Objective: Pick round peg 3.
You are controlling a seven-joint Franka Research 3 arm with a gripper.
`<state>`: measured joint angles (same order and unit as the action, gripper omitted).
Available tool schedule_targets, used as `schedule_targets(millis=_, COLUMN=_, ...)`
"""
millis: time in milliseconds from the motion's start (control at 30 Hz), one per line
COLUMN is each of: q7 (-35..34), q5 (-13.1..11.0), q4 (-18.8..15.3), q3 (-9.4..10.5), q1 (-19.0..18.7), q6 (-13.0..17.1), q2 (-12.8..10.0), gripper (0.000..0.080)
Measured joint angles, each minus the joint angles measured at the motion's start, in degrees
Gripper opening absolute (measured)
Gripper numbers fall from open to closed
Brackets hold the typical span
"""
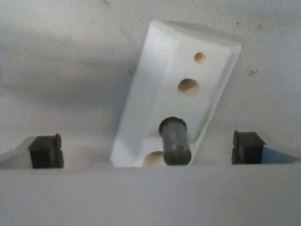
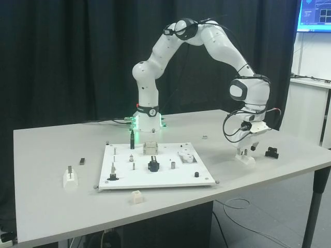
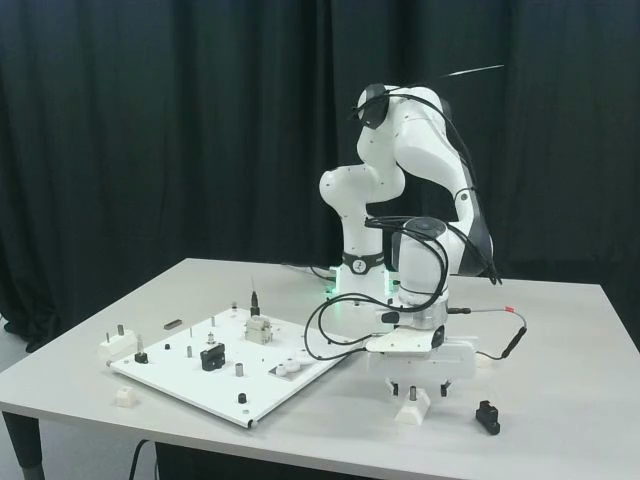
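Hovering low over the grey bench (image 2: 46, 170), the white Franka arm (image 2: 217, 44) held its hand (image 3: 418, 386) directly above a small white peg holder (image 1: 176, 92) that sat well to the side of the white assembly board (image 2: 155, 173). Seen from the wrist, the hand's two black fingertips (image 1: 45, 151) stood wide apart, one on either side of the holder, gripping nothing. Round peg 3 (image 1: 175, 140), a dark grey cylinder, stood upright in one of the holder's holes, roughly midway between the spread fingertips and untouched by them. Two smaller holes farther along the holder showed empty, as did a larger one just beside the peg. In the second room view the holder (image 3: 412, 410) rested on the bench just below the hand, with a small black part (image 3: 487, 417) lying near it. Another white block (image 2: 70, 178) and a small white cube (image 2: 136, 196) lay off the board's other edges.
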<state>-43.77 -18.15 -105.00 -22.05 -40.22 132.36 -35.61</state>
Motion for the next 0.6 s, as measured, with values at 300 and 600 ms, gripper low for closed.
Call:
schedule_targets(millis=300, q7=-2.11, q5=1.87, q4=0.08, q3=0.19, q1=0.00, q6=0.00, q2=-0.01, gripper=0.0674)
schedule_targets(millis=600, q7=-2.42, q5=1.87, q4=0.37, q3=0.21, q1=0.01, q6=0.00, q2=0.01, gripper=0.0486)
